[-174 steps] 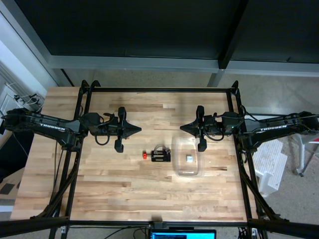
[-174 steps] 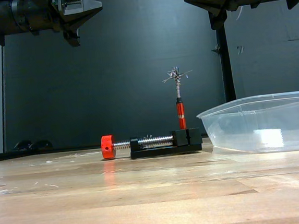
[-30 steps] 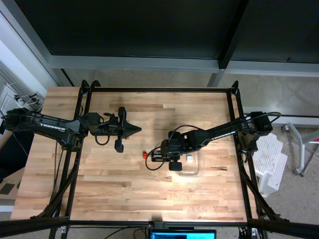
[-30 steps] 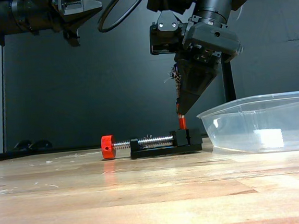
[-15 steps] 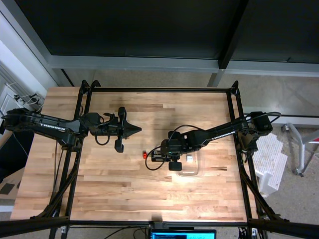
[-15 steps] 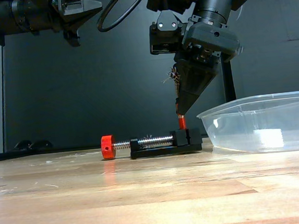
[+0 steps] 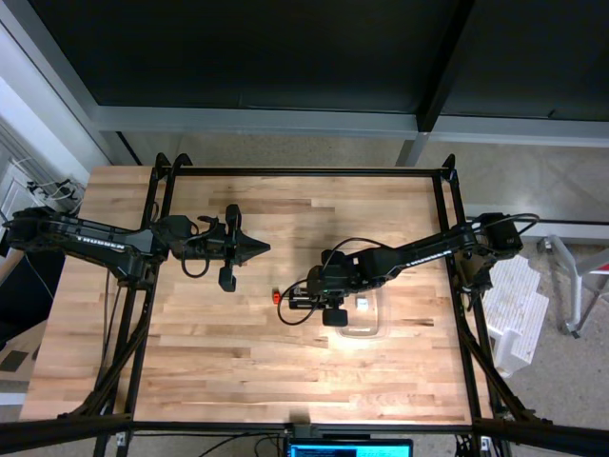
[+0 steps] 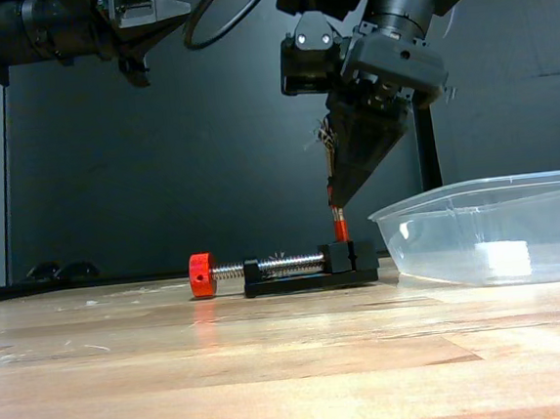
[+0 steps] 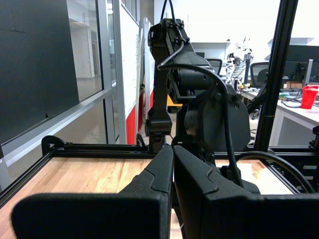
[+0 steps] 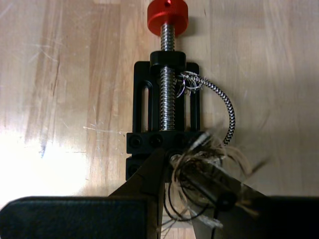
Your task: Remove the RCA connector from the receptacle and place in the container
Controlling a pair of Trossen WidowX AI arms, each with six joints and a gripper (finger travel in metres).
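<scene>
On the pale wooden surface (image 7: 190, 362), the shallow clear plastic tub (image 8: 477, 214) sits just beside the small black clamp block (image 8: 309, 266), probably to shorten the carry. The left hand (image 7: 263, 248) hangs parked, fingers together. The right hand (image 8: 336, 203) pinches the slim dark-and-red plug (image 8: 340, 228); only the low view shows it seated upright in the block.

"TROSSEN" in white on the left arm (image 7: 92, 242)

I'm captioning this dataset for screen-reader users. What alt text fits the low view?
The right gripper, reaching down, pinches the RCA connector standing upright in the receptacle, beside the clear container. The left gripper hangs high at the left, away from the work.
</scene>
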